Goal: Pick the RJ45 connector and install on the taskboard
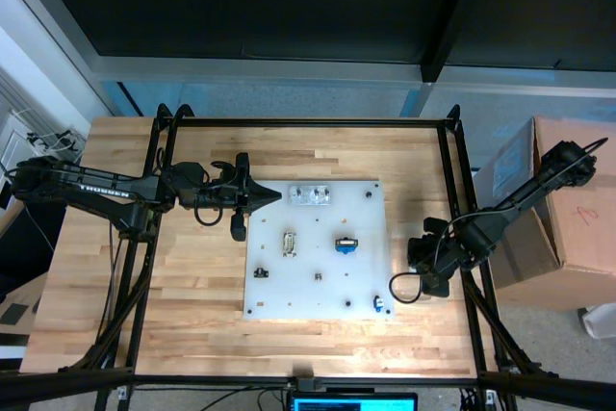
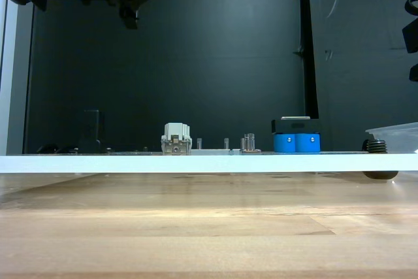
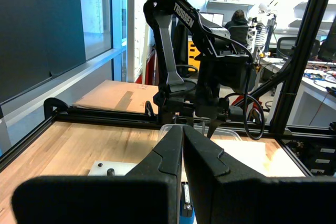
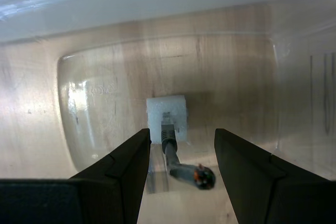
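Left gripper (image 1: 274,196): fingers pressed together, empty, high beside board's left edge; judged kept clear of work.
White board (image 1: 308,300): mid-table; RJ45 seat not identifiable.
Right gripper (image 4: 182,132): fingers spread wide, low inside clear tray (image 4: 79,98) right of board, straddling connector (image 4: 167,115); judged set for grasp.
Connector: lying free on tray floor, untouched; pale translucent plug, short grey cable stub, cut wire ends showing.
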Available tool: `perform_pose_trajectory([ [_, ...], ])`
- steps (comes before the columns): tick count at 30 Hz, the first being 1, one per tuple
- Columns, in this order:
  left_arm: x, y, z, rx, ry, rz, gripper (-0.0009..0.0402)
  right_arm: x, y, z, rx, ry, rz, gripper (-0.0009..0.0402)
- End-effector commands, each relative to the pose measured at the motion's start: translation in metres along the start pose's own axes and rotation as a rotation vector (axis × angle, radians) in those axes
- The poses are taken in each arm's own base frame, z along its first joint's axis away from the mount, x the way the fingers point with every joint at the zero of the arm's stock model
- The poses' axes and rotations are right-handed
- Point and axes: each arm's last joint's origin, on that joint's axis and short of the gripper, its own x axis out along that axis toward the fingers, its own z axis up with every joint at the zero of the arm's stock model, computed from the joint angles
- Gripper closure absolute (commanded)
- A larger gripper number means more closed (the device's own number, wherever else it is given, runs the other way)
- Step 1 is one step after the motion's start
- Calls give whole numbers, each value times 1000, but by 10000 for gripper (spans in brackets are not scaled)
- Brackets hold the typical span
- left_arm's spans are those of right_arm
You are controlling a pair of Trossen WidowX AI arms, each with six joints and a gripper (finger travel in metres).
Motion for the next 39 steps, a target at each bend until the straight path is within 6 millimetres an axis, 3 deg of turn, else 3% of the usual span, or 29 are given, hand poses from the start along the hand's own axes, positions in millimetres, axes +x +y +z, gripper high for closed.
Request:
perform_pose_trajectory([
  [1, 0, 0, 0, 0, -1, 0, 393, 4, 2, -2, -2, -16, 14, 224],
  [10, 0, 0, 0, 0, 0, 0, 392, 9, 2, -6, -1, -30, 1, 243],
  [23, 0, 0, 0, 0, -1, 0, 392, 9, 3, -7, -5, -30, 3, 397],
  [39, 0, 0, 0, 0, 0, 0, 392, -4, 5, -3, -25, -10, -4, 393],
])
